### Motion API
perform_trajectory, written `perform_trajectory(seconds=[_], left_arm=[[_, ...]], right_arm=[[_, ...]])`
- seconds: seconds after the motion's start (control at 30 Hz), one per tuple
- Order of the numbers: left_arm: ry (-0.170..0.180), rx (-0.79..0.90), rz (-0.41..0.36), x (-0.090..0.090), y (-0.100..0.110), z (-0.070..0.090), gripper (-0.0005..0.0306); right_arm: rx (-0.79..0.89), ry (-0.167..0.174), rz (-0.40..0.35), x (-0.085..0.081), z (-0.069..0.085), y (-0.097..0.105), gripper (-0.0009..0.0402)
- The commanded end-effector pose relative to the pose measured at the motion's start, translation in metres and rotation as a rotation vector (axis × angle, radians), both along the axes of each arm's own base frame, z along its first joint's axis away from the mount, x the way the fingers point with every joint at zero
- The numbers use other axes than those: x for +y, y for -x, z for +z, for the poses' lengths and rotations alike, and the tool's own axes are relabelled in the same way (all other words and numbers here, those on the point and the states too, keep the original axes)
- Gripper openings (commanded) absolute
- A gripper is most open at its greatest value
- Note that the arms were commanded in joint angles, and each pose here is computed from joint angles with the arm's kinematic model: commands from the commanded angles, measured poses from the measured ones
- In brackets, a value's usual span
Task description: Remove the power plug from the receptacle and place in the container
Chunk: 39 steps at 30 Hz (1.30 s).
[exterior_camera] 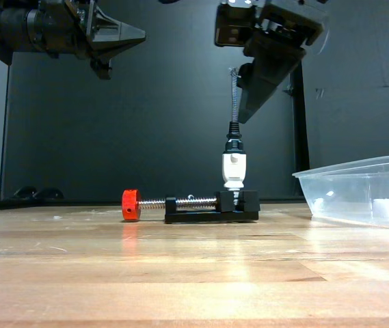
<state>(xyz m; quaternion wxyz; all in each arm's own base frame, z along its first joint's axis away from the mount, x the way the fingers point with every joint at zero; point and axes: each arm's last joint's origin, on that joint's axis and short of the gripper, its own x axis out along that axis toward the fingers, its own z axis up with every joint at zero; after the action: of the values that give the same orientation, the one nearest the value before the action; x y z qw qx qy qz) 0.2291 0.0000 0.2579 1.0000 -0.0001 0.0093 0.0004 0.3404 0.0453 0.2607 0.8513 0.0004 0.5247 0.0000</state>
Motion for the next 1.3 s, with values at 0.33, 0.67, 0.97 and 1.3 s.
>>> perform_trajectory(seconds=[0.33, 0.67, 0.97, 1.3], left_arm=[[0.0, 0.0, 0.0, 0.0, 0.0, 0.0, 0.0], [0.0, 0.0, 0.0, 0.0, 0.0, 0.0, 0.0], [0.0, 0.0, 0.0, 0.0, 0.0, 0.0, 0.0], [0.0, 0.0, 0.0, 0.0, 0.0, 0.0, 0.0]], right_arm=[[0.046, 0.015, -0.001, 0.006, -0.017, -0.02, 0.0263], [0.07, 0.024, -0.021, 0.008, -0.028, -0.025, 0.0263], [0.075, 0.015, -0.044, 0.008, -0.032, -0.027, 0.0263], [0.074, 0.015, -0.045, 0.008, -0.032, -0.027, 0.0208]])
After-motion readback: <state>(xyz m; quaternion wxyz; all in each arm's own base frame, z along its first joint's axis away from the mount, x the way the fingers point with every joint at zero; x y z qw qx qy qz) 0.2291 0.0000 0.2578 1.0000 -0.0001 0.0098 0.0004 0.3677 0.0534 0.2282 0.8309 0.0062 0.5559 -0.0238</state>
